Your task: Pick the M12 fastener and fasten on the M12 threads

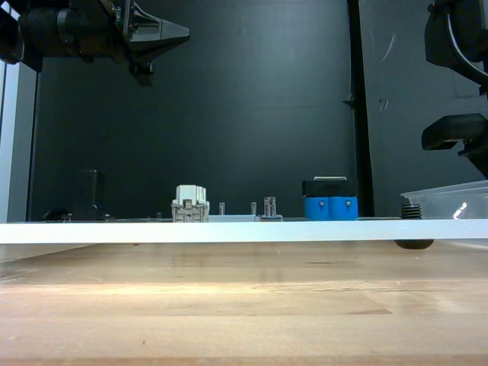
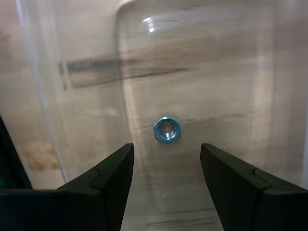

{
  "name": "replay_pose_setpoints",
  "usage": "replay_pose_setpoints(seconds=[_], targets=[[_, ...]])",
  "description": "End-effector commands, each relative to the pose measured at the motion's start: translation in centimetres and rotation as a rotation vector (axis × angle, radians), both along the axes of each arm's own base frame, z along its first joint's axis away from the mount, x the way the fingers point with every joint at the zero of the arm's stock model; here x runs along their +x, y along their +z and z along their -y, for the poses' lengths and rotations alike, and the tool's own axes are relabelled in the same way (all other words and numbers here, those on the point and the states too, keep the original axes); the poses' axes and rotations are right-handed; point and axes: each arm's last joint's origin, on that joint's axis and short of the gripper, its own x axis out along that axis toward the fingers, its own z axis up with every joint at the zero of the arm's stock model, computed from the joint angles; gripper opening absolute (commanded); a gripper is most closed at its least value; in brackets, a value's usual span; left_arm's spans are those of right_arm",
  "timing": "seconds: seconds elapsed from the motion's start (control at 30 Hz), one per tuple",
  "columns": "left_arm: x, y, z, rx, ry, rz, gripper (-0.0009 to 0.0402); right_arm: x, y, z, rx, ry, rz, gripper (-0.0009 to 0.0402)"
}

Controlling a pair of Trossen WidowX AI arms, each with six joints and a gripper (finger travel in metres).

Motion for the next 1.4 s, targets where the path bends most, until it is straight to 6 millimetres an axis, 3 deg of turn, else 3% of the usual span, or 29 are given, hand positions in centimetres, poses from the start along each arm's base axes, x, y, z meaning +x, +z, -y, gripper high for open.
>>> replay_pose_setpoints(seconds=[0.03,0.33,1.07,1.4], targets=[[0.0,0.0,0.0,0.0,0.0,0.0,0.0,0.3,-0.4,-0.1,0.003,0.028,0.016,0.0192],[0.0,0.0,0.0,0.0,0.0,0.0,0.0,1.0,-1.5,-0.3,-0.001,0.07,0.003,0.0192],[0.0,0.0,0.0,0.0,0.0,0.0,0.0,0.4,-3.3,-0.1,-0.001,0.062,0.004,0.019],[0.0,0.0,0.0,0.0,0.0,0.0,0.0,0.4,-3.4,0.0,0.002,0.062,0.002,0.0126]])
